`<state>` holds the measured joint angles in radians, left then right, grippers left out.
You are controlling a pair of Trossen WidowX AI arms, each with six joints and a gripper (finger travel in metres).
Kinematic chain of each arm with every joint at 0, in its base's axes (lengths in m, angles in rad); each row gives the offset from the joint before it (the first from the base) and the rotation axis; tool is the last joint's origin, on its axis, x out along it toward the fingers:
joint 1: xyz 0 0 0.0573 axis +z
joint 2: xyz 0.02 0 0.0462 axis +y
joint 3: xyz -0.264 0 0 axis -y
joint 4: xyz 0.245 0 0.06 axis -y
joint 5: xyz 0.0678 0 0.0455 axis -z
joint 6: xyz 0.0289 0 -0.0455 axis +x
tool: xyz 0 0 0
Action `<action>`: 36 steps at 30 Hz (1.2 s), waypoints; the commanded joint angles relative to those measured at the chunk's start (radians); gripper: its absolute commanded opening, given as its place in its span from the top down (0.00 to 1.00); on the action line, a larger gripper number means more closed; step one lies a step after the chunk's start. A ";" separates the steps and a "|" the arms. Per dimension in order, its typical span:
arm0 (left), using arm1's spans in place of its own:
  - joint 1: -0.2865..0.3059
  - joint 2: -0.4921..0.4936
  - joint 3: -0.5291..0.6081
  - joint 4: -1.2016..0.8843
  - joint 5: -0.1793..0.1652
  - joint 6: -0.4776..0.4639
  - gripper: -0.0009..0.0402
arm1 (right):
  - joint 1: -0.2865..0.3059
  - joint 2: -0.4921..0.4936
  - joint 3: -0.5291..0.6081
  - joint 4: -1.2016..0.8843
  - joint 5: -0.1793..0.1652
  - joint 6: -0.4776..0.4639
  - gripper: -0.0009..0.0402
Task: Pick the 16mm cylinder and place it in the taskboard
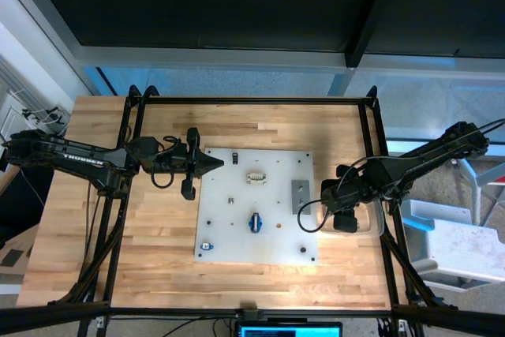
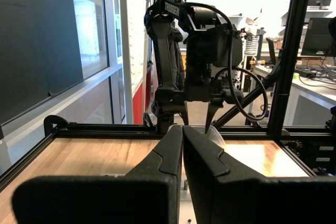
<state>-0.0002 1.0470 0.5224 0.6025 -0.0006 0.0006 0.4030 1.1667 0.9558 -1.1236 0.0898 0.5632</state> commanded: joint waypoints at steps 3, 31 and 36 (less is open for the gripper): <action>0.000 0.000 0.000 0.000 0.000 0.000 0.98 | 0.018 0.000 -0.027 0.037 -0.003 0.030 0.50; 0.000 0.000 0.000 0.000 0.000 0.000 0.98 | 0.058 0.007 -0.199 0.219 0.023 0.085 0.51; 0.000 0.000 0.000 0.000 0.000 0.000 0.98 | 0.060 0.022 -0.212 0.232 0.023 0.084 0.51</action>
